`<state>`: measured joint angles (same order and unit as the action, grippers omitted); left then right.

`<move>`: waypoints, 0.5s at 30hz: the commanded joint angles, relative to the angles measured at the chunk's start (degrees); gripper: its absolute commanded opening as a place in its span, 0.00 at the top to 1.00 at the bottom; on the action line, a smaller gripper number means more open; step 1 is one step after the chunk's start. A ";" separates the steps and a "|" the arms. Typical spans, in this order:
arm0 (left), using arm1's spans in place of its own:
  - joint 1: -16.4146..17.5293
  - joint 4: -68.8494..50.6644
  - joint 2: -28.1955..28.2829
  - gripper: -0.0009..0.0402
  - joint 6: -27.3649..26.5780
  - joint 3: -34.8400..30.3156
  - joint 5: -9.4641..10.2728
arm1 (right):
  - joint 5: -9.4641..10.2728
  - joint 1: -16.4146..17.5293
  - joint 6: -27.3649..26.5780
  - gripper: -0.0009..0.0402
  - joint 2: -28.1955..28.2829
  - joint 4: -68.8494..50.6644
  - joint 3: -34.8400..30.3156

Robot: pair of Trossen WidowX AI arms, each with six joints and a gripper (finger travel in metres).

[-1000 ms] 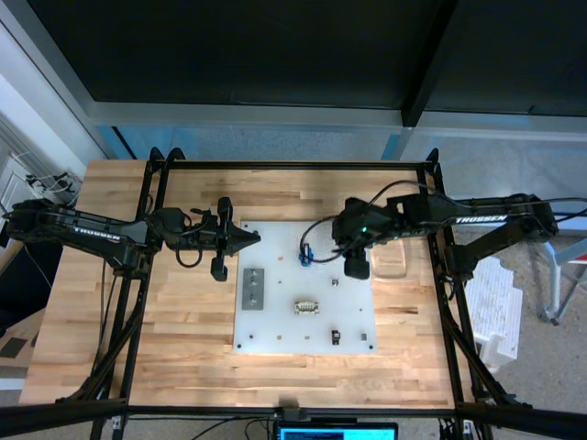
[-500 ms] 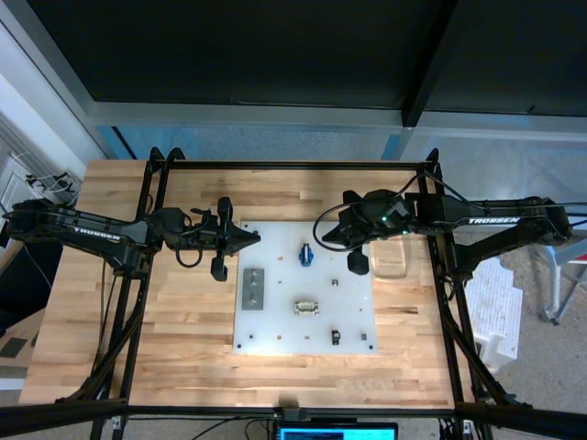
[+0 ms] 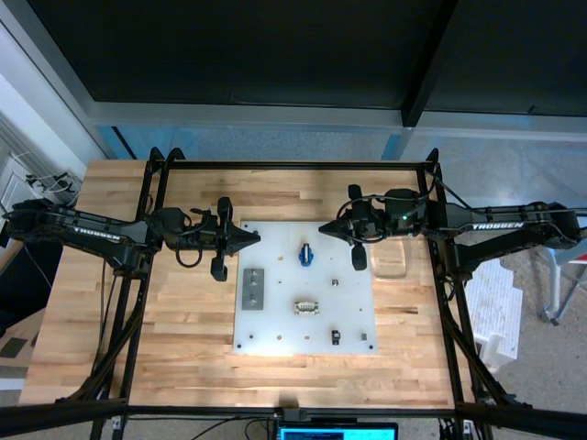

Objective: Pick the 16mm bar and install on taskboard

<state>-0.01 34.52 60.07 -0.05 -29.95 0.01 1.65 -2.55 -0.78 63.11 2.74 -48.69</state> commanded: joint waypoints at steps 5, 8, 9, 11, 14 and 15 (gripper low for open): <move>0.00 0.02 0.02 0.98 0.00 0.00 0.00 | 1.49 0.00 1.66 0.98 -0.79 13.46 5.81; 0.00 0.02 0.02 0.98 0.00 0.00 0.00 | 1.49 0.00 1.68 0.98 -0.79 17.05 7.43; 0.02 0.02 0.02 0.98 0.00 0.00 0.00 | 1.46 0.00 1.81 0.98 -0.79 18.10 8.00; 0.00 0.02 0.02 0.98 0.00 0.00 0.00 | 1.46 0.00 1.86 0.98 -0.90 19.78 9.03; 0.00 0.02 0.02 0.98 0.00 0.00 0.00 | 1.27 -0.09 2.08 0.98 -1.18 21.31 10.29; 0.00 0.02 0.02 0.98 0.00 0.00 0.00 | 0.90 -0.09 2.36 0.98 -1.27 21.75 10.62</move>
